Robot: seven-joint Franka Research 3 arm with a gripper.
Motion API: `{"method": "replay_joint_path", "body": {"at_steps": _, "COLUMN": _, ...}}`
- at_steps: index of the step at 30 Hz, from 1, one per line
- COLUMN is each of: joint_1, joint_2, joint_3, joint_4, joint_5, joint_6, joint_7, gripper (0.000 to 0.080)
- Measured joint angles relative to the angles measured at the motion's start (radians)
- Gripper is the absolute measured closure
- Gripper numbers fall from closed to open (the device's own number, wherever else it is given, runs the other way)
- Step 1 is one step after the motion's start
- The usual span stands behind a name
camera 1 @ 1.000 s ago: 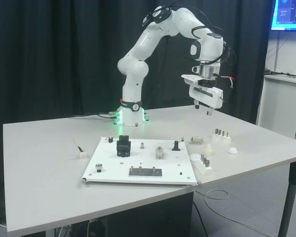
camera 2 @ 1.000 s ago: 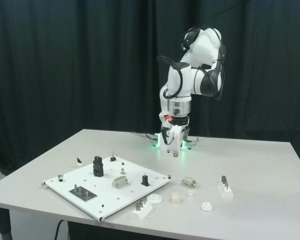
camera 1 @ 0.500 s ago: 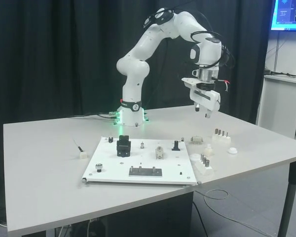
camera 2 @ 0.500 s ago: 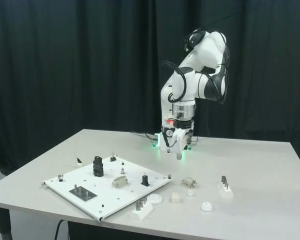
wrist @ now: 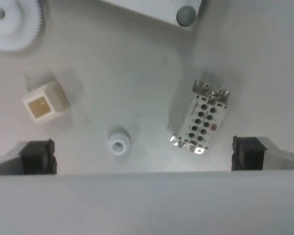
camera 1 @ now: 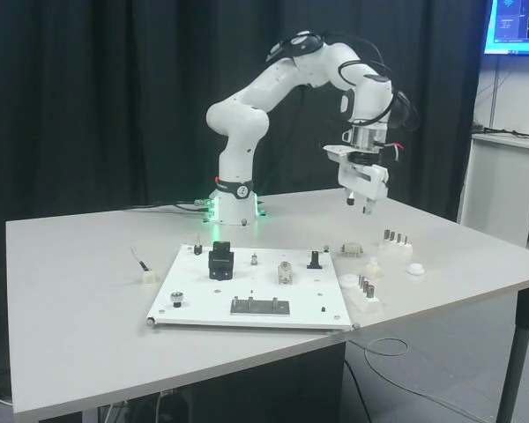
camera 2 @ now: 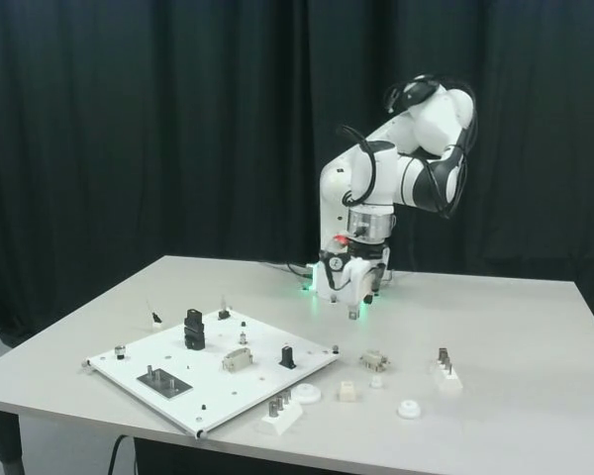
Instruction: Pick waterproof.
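Above the counter (camera 1: 88, 264), the gripper (camera 1: 362, 203) hovered over the connector (wrist: 200, 117), fingers (wrist: 38, 156) spread and empty; approach step, next needing descent.

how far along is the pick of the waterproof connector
Done: the gripper is above the waterproof connector, open and empty. In hand: lining up, as the connector sits nearer one fingertip. Left: descend, close and lift; it lies on the table.

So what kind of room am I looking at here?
Probably a robotics lab or test cell: a white robot arm bolted to a grey table, black curtains closing off the space, and a white board of small practice parts.
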Motion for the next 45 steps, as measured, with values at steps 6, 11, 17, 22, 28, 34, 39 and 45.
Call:
{"method": "replay_joint_path", "body": {"at_steps": 6, "joint_1": 0.018, "joint_2": 0.086, "joint_3": -0.023, "joint_4": -0.013, "joint_5": 0.061, "joint_6": -0.058, "joint_7": -0.042, "gripper": 0.0003}}
{"method": "replay_joint_path", "body": {"at_steps": 11, "joint_1": 0.027, "joint_2": 0.122, "joint_3": -0.033, "joint_4": -0.027, "joint_5": 0.090, "joint_6": -0.079, "joint_7": -0.042, "gripper": 0.0003}}
{"method": "replay_joint_path", "body": {"at_steps": 17, "joint_1": 0.036, "joint_2": 0.129, "joint_3": -0.034, "joint_4": -0.046, "joint_5": 0.112, "joint_6": -0.084, "joint_7": -0.038, "gripper": 0.0003}}
{"method": "replay_joint_path", "body": {"at_steps": 22, "joint_1": 0.045, "joint_2": 0.130, "joint_3": -0.033, "joint_4": -0.064, "joint_5": 0.134, "joint_6": -0.083, "joint_7": -0.027, "gripper": 0.0003}}
{"method": "replay_joint_path", "body": {"at_steps": 28, "joint_1": 0.056, "joint_2": 0.133, "joint_3": -0.029, "joint_4": -0.080, "joint_5": 0.165, "joint_6": -0.083, "joint_7": -0.012, "gripper": 0.0003}}
{"method": "replay_joint_path", "body": {"at_steps": 34, "joint_1": 0.060, "joint_2": 0.144, "joint_3": -0.013, "joint_4": -0.084, "joint_5": 0.193, "joint_6": -0.083, "joint_7": -0.011, "gripper": 0.0003}}
{"method": "replay_joint_path", "body": {"at_steps": 39, "joint_1": 0.061, "joint_2": 0.156, "joint_3": 0.005, "joint_4": -0.085, "joint_5": 0.210, "joint_6": -0.082, "joint_7": 0.003, "gripper": 0.0003}}
{"method": "replay_joint_path", "body": {"at_steps": 45, "joint_1": 0.063, "joint_2": 0.175, "joint_3": 0.027, "joint_4": -0.085, "joint_5": 0.238, "joint_6": -0.076, "joint_7": 0.036, "gripper": 0.0003}}
